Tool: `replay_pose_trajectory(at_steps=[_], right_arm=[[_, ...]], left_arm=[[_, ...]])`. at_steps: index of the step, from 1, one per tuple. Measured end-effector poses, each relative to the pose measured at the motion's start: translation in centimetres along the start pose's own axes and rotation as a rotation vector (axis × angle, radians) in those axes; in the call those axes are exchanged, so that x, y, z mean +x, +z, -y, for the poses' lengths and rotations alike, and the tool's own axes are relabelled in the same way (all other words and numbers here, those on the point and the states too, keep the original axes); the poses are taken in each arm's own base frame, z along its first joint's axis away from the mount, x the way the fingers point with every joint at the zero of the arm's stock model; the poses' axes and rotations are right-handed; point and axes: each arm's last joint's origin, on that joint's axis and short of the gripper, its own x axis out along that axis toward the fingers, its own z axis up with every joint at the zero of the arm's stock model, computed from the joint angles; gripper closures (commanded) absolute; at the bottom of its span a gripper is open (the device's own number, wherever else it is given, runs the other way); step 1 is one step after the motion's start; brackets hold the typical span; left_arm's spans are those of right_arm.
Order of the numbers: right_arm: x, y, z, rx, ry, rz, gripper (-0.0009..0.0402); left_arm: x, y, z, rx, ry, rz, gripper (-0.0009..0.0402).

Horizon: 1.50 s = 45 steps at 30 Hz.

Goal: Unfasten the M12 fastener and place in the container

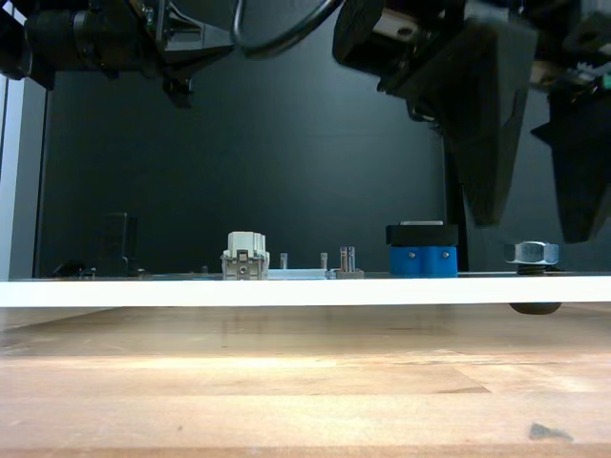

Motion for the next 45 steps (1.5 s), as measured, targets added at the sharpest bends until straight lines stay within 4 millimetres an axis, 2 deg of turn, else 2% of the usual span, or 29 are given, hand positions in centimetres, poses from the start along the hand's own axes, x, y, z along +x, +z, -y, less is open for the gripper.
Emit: replay_pose_trajectory(at_steps=[6, 14, 32, 45], right_arm=[[1.2, 0.5, -0.3, 0.032, -0.016, 0.004, 0.0186], [1.3, 0.8, -0.4, 0.043, -0.017, 0.004, 0.0222], [1.3, 0.9, -0.3, 0.037, -0.023, -0.002, 0.0358], [1.2, 0.9, -0.3, -0.007, -0.024, -0.002, 0.0368]], left_arm=[[0.0, 0.0, 0.0, 0.000, 0.000, 0.000, 0.0393], [0.0, 0.0, 0.0, 0.000, 0.000, 0.000, 0.0393], [0.0, 0.0, 0.0, 0.000, 0.000, 0.000, 0.0393], [0.0, 0.0, 0.0, 0.000, 0.000, 0.000, 0.0393]])
